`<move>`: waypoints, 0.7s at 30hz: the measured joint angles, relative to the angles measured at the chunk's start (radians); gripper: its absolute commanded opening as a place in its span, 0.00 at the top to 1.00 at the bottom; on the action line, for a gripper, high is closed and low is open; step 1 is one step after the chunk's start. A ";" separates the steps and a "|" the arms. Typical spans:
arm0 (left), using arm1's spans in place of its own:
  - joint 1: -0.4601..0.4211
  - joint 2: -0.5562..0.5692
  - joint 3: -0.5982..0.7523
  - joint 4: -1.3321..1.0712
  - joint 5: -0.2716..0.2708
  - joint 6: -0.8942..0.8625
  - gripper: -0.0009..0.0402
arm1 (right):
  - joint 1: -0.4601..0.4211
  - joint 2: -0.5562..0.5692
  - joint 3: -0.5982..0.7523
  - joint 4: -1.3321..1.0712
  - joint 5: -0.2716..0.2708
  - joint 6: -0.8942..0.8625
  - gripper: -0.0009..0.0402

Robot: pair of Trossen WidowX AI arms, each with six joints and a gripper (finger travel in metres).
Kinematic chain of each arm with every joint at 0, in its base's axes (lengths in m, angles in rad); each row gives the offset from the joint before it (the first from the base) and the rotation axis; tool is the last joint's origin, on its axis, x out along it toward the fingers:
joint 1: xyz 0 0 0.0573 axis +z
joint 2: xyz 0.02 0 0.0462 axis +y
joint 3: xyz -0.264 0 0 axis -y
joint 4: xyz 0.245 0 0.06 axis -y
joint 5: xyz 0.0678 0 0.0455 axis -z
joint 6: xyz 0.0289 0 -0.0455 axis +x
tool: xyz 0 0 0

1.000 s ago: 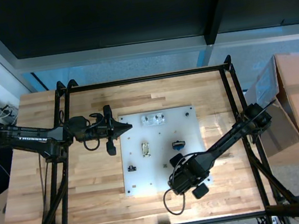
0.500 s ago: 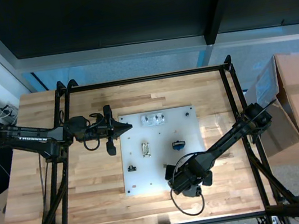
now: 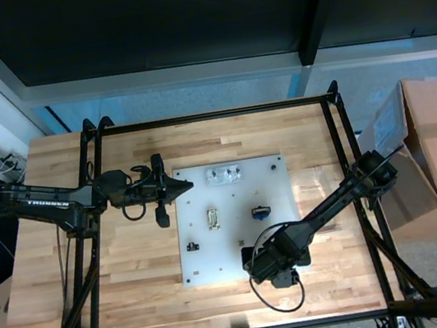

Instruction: Unfasten the M12 nut and place it in the container

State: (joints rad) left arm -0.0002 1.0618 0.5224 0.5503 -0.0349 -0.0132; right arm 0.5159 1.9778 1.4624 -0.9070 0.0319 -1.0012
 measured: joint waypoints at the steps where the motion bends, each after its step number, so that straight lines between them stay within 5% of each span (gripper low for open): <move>1: 0.000 0.000 0.000 0.000 0.000 0.000 0.98 | 0.000 0.000 0.000 0.000 0.000 0.005 0.82; 12: 0.000 0.000 0.000 0.000 0.000 0.000 0.98 | 0.002 -0.035 0.000 -0.013 0.000 0.120 0.48; 16: 0.000 0.000 0.000 0.000 0.000 0.000 0.98 | 0.001 -0.074 0.000 -0.040 0.000 0.279 0.46; 21: 0.000 0.000 0.000 0.000 0.000 0.000 0.98 | 0.001 -0.116 0.000 -0.051 -0.038 0.707 0.56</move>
State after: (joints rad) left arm -0.0002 1.0618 0.5228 0.5507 -0.0345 -0.0132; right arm 0.5167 1.8618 1.4624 -0.9577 -0.0059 -0.2943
